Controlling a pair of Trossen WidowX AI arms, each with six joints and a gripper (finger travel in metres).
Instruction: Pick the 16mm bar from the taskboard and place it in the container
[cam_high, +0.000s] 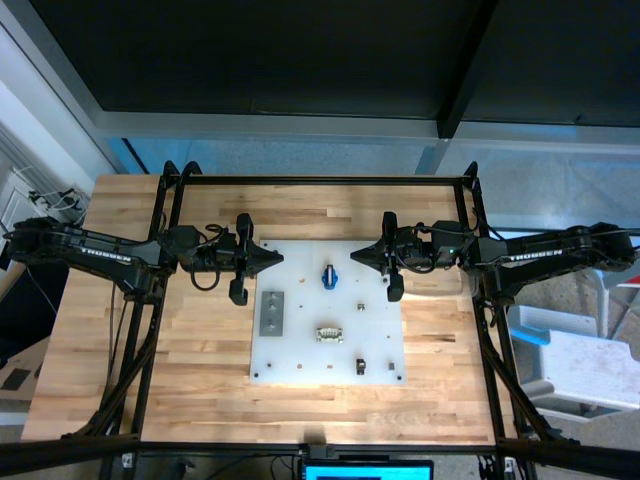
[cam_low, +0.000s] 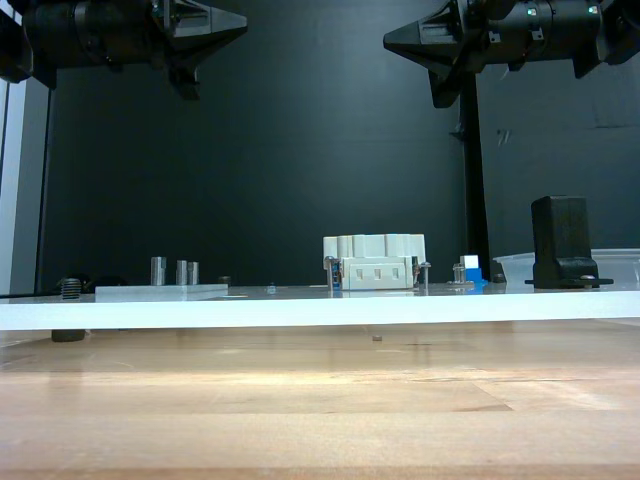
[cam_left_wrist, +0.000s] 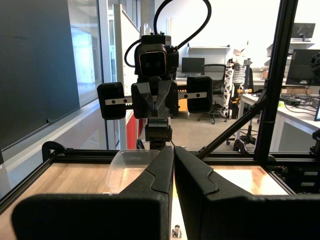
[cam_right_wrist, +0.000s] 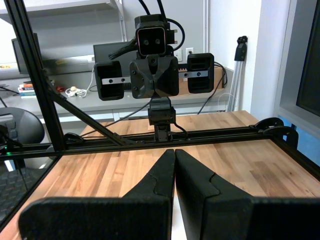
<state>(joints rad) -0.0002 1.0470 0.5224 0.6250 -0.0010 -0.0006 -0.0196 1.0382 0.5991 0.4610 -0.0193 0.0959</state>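
**Bars upright on the taskboard, both grippers clenched and raised**

Three short metal bars (cam_low: 158, 270) stand upright on a grey block (cam_high: 272, 312) at the left side of the white taskboard (cam_high: 300, 352). Which of them measures 16mm cannot be told. The board lies flat on a wooden table (cam_high: 150, 340) and also carries a blue knob (cam_high: 329, 276) and a pale connector (cam_high: 328, 333).

The left gripper (cam_high: 281, 258) hovers well above the board's far left corner, pointing inward. Its fingers (cam_left_wrist: 160, 172) are pressed together on nothing. The right gripper (cam_high: 354, 256) faces it from above the board's far right part. Its fingers (cam_right_wrist: 162, 172) are likewise pressed together and empty.

The clear container (cam_low: 615, 262) sits just beyond the board's right edge, under the right arm.
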